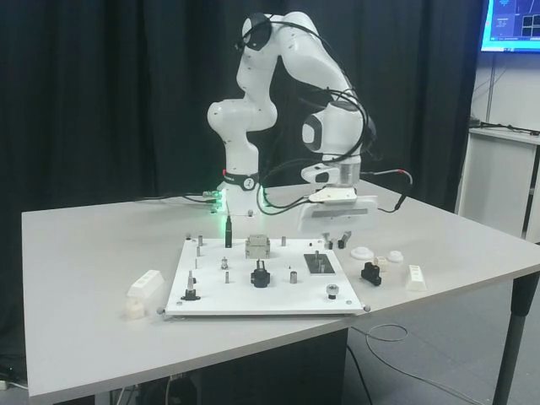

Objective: Place small gear.

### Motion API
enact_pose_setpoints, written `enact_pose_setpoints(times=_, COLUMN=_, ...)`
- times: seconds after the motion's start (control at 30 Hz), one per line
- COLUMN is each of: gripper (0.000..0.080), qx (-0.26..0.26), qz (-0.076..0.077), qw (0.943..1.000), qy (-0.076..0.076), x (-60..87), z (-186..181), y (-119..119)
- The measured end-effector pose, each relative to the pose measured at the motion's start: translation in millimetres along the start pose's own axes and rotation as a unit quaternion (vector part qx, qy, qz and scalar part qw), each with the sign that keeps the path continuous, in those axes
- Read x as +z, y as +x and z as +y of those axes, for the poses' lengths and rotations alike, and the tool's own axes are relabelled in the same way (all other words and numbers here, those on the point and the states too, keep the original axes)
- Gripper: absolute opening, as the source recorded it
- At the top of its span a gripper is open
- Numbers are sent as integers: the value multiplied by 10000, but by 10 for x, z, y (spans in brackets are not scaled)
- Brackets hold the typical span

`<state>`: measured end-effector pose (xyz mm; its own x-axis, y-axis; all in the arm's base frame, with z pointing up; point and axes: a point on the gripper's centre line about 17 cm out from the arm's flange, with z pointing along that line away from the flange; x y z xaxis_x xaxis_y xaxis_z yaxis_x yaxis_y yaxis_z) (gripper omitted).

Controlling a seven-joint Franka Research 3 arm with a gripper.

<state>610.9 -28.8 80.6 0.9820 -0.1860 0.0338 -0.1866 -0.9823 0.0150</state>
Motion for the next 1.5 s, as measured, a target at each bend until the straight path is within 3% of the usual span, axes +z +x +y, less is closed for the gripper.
enact_pose_setpoints(times=0.3, gripper=199, qx=-112, qz=-112, qw=9999, qy=34, x=120, z=-338, y=-203)
enact_pose_setpoints(times=1.13, gripper=199, qx=-370, qz=238, qw=9990, qy=38, x=550, z=-867, y=-411)
enact_pose_setpoints(times=1.5, gripper=199, qx=-376, qz=304, qw=9988, qy=57, x=627, z=-926, y=-418)
